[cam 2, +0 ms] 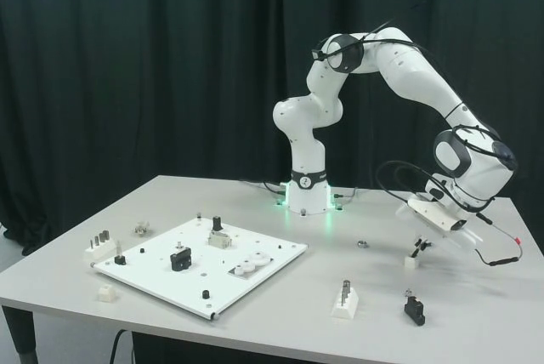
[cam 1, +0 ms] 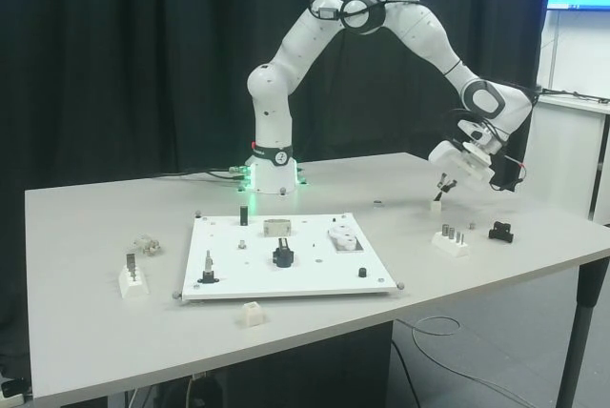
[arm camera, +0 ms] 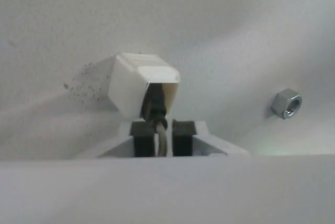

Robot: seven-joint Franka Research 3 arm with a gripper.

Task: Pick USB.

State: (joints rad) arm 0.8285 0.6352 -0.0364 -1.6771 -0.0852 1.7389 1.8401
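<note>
On the grey table point(cam 1: 86, 236), the hand point(arm camera: 161, 136) pinches the USB point(arm camera: 155, 104) inside its white holder point(arm camera: 137, 81).

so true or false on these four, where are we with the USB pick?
1. The USB plug sits in a small white holder, with the jaws at it. True.
2. The holder stands on the white board. False: it stands on the bare grey table, apart from the board.
3. A metal nut lies on the table near the holder. True.
4. The arm's base shows no light. False: green light glows around it.
</note>
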